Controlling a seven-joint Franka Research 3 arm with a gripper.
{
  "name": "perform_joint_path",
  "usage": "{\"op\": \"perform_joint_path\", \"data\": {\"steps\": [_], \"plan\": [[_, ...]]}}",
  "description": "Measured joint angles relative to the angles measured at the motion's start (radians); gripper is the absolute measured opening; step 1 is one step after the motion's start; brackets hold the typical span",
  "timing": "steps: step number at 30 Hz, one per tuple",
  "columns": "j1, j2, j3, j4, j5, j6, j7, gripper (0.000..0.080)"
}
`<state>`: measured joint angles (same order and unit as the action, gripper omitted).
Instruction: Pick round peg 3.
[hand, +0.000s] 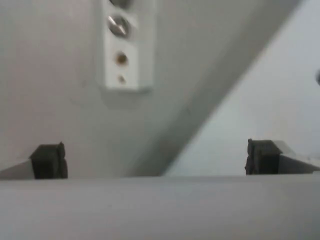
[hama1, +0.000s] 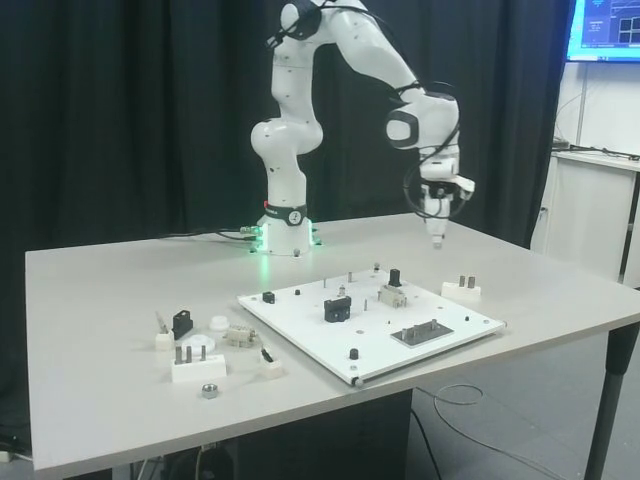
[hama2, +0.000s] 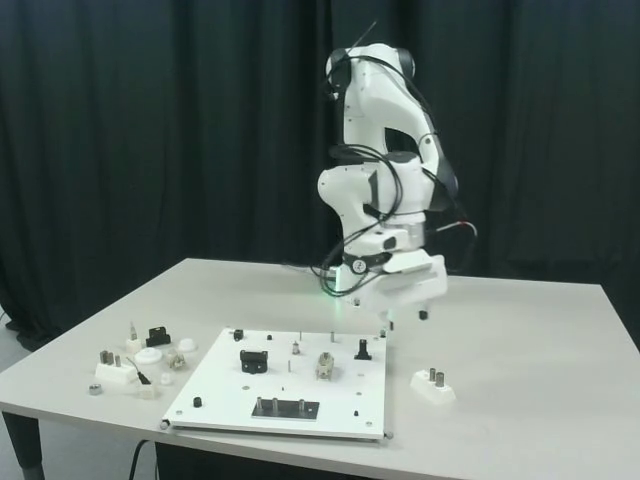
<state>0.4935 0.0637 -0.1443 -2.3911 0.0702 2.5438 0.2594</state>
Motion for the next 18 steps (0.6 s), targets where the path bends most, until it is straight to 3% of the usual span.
{"op": "perform_joint_path", "data": {"steps": [8,18], "plan": [[0.0,0.086,0.054,0.059,0.0,0.033,0.032,0.08],[0.0,0.191,0.067,0.134,0.001,0.045,0.041,0.08]]}}
